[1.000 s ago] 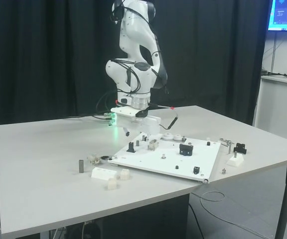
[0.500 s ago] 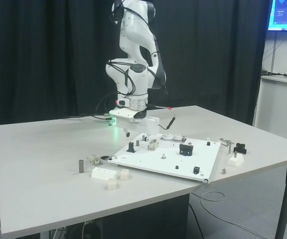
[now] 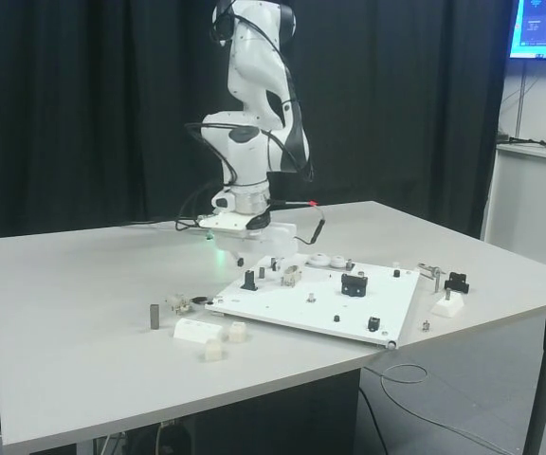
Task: Remove square peg 3.
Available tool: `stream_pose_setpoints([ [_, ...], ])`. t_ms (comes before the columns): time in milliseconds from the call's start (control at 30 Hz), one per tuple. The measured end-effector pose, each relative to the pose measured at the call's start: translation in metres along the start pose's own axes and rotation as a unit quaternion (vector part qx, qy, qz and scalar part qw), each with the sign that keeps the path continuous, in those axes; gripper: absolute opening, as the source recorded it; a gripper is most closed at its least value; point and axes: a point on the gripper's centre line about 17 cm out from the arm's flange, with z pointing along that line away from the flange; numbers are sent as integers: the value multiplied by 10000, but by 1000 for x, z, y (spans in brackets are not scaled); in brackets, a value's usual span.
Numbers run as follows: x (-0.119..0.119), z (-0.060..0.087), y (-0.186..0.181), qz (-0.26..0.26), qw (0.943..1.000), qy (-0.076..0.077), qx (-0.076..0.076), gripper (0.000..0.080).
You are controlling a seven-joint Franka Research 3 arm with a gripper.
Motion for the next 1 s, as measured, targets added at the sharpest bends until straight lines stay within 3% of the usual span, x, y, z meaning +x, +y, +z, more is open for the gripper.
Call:
stream_pose_setpoints([
  [200,1,7,1,25,9999,-32,104,800],
  [500,-1,16,0,-8,10000,-72,61,800],
  [1000,4,11,-6,201,9998,4,89,800],
])
